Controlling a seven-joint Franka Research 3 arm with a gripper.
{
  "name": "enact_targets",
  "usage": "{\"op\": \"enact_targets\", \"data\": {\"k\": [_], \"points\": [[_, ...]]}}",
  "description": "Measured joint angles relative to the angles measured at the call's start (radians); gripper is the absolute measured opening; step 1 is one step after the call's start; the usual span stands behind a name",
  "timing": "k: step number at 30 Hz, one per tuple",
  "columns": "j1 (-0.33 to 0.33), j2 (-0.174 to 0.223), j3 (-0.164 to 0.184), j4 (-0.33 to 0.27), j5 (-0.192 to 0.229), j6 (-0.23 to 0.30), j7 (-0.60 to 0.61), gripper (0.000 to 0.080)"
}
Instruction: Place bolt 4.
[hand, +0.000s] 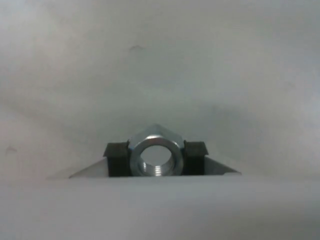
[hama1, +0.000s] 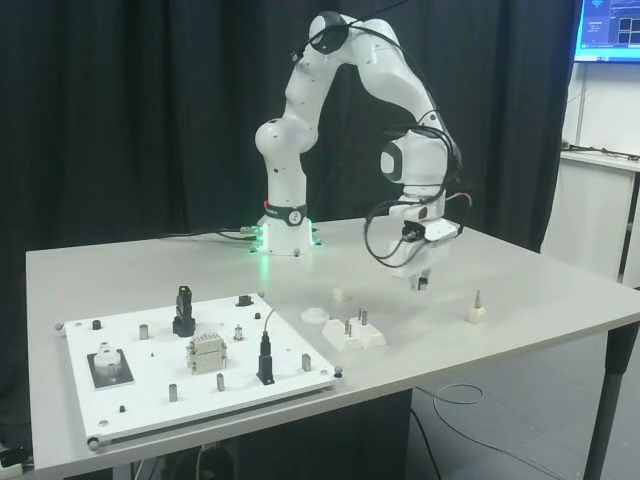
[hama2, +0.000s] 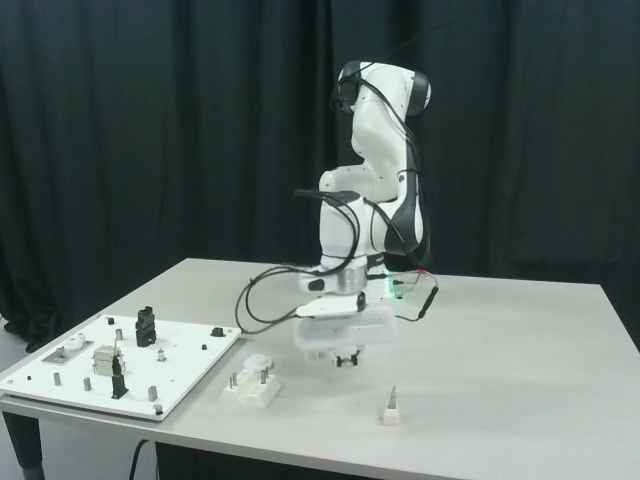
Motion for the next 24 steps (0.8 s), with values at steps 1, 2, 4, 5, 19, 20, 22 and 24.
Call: {"op": "enact_targets", "data": {"k": [1,2,4,5,19,20,22,24], "points": [[-0.001,0.004,0.005,-0.001,0.000,0.003,-0.031,0.0224],[-0.002,0.007,0.010,-0.001,0.000,0.006,-0.057,0.0224],[-0.004,0.016,0.021,-0.001,0.000,0.012,-0.108,0.0224],[-0.005,0.020,0.026,-0.001,0.000,0.016,-0.123,0.0224],[-0.041,0.063,0.105,-0.001,-0.003,0.053,-0.306,0.0224],[-0.045,0.064,0.111,-0.001,-0.003,0.053,-0.317,0.0224],[-0.052,0.066,0.122,-0.001,-0.004,0.053,-0.333,0.0224],[-0.058,0.067,0.131,-0.001,-0.006,0.053,-0.344,0.0224]]}}
